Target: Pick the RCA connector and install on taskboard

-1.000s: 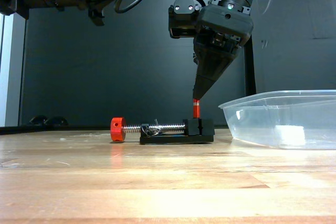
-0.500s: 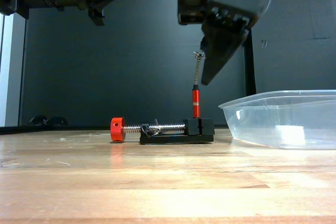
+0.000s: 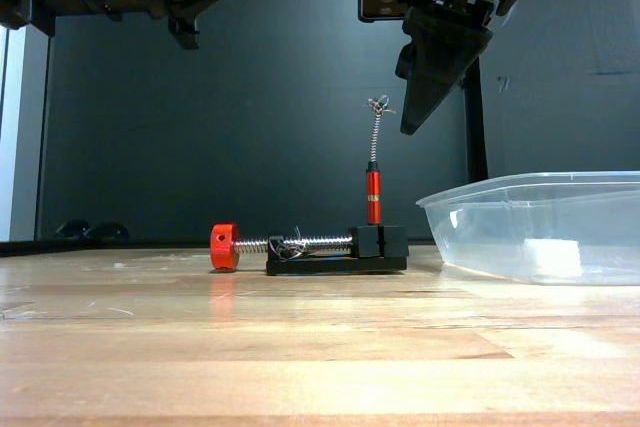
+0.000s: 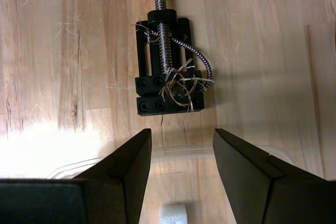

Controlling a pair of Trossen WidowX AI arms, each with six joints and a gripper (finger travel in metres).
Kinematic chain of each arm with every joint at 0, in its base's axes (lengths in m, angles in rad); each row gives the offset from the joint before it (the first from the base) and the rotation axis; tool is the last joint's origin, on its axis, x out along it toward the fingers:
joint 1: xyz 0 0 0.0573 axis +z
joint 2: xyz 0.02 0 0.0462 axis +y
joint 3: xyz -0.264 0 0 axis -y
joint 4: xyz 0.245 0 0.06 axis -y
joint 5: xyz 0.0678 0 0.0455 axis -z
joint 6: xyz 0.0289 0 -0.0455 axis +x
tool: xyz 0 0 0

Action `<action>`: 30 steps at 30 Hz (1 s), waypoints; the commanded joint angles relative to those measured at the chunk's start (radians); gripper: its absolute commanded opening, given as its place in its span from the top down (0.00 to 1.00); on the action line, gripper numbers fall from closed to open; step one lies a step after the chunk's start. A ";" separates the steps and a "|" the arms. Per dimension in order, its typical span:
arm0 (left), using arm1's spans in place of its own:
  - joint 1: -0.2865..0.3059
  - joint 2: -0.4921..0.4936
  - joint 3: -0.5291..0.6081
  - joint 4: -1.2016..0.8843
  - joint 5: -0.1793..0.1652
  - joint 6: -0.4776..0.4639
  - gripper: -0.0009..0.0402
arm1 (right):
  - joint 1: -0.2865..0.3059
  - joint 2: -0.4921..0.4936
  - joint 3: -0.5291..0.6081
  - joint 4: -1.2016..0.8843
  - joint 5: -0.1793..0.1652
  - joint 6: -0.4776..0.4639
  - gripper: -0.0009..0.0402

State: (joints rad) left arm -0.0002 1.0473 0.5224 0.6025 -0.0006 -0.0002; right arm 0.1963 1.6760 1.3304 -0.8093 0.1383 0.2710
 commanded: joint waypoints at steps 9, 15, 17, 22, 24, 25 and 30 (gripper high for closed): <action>0.000 0.000 0.000 0.000 0.000 0.000 0.98 | -0.007 -0.183 -0.100 0.046 -0.008 -0.079 0.88; 0.000 0.000 0.000 0.000 0.000 0.000 0.98 | -0.024 -0.319 -0.209 0.175 0.011 -0.131 0.96; 0.000 0.000 0.000 0.000 0.000 0.000 0.98 | -0.045 -0.359 -0.243 0.219 0.008 -0.147 0.99; 0.000 0.000 0.000 0.000 0.000 0.000 0.98 | -0.097 -0.458 -0.328 0.359 -0.009 -0.194 0.98; 0.000 0.000 0.000 0.000 0.000 0.000 0.98 | -0.112 -0.491 -0.365 0.433 -0.011 -0.211 0.98; 0.000 0.000 0.000 0.000 0.000 0.000 0.98 | -0.118 -0.505 -0.383 0.471 -0.013 -0.219 0.98; 0.000 0.000 0.000 0.000 0.000 0.000 0.98 | -0.161 -0.574 -0.484 0.682 -0.063 -0.232 0.98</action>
